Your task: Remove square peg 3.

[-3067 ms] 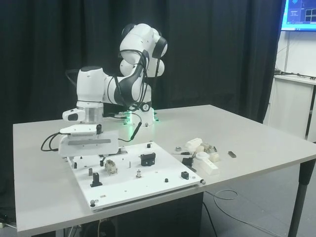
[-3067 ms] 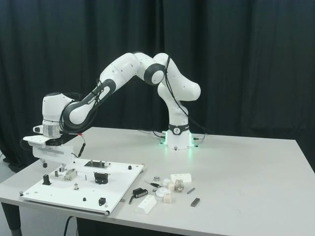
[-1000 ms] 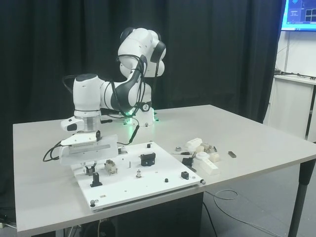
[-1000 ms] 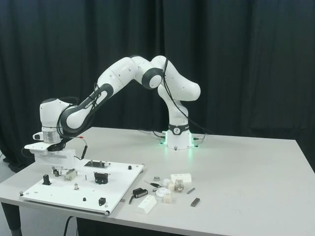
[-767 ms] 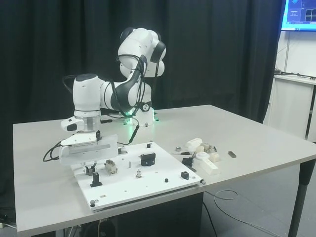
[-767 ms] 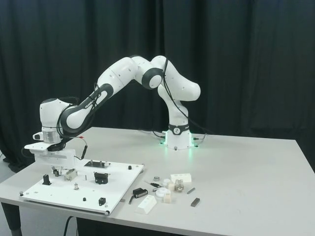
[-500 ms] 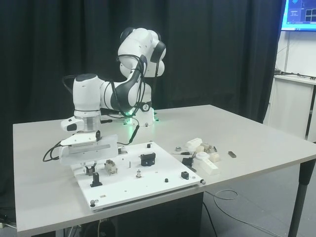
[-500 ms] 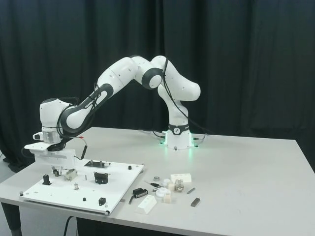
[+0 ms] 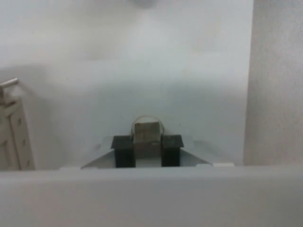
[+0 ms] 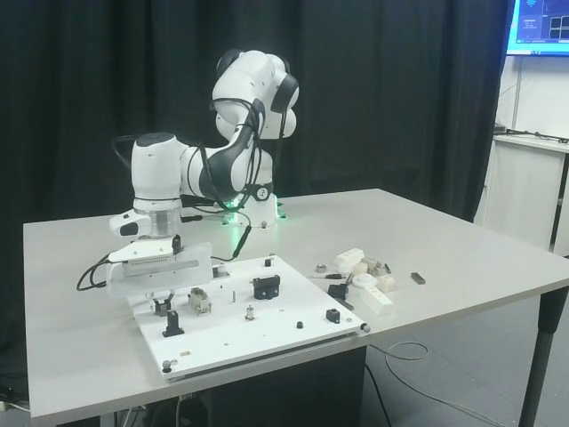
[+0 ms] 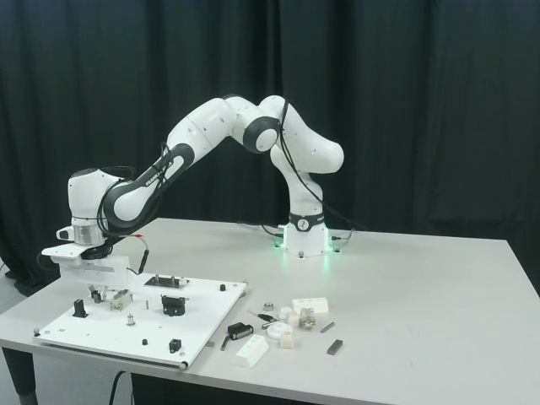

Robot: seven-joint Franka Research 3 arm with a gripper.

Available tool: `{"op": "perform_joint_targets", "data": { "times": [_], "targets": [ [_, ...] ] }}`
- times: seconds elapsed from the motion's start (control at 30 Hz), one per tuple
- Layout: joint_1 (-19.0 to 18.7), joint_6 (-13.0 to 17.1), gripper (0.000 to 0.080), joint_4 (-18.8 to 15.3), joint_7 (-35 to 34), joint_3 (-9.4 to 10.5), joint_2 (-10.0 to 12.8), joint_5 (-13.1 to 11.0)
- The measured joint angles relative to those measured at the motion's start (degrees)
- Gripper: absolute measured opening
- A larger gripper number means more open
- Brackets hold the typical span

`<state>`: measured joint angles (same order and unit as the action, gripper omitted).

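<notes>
Item: white arm (image 11: 211, 126), bolted at centre of the grey table (image 11: 422, 304), green light at its base. It reached toward the left of the second room view, wrist lowered over the far left corner of the white board (image 10: 267, 329).

Claw (image 9: 147, 151): in the wrist view, two black fingers (image 9: 123, 151) stood either side of a grey square peg (image 9: 146, 135), each touching a flank; the claw pinched the peg. The peg's top face showed just above the fingers, low and central in that frame, over the white board (image 9: 142, 71). In the first room view the claw (image 10: 160, 302) sat left of centre, under the wide white wrist housing; the peg itself could not be made out there.

Board fittings: several small black blocks (image 10: 266, 287) and short upright pins, spread across the board; a pale block (image 9: 14, 137) showed at the left edge of the wrist view.

Loose parts: a cluster of white pieces (image 11: 295, 321) and small black pieces lay on the table right of the board, apart from it.

Background: black curtain (image 11: 422, 101); a lit screen (image 10: 540, 27) at upper right of the first room view.

Writing: lettering ran along the forearm in the second room view, too small to read.
</notes>
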<state>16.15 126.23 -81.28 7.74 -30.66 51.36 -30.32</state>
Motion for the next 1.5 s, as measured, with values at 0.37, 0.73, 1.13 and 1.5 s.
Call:
{"op": "perform_joint_targets", "data": {
  "times": [0.37,0.73,1.13,1.5],
  "targets": [
    [-0.2,0.0,0.0114,0.1,1.5,-0.02,0.0,1.1],
    [-0.3,0.0,0.0114,0.2,3.8,-0.02,0.0,1.8],
    [-0.3,0.0,0.0114,0.2,2.3,-0.04,-0.1,1.8],
    [-0.7,-0.8,0.0114,0.2,-0.5,-0.57,-0.5,1.8]
  ]
}}
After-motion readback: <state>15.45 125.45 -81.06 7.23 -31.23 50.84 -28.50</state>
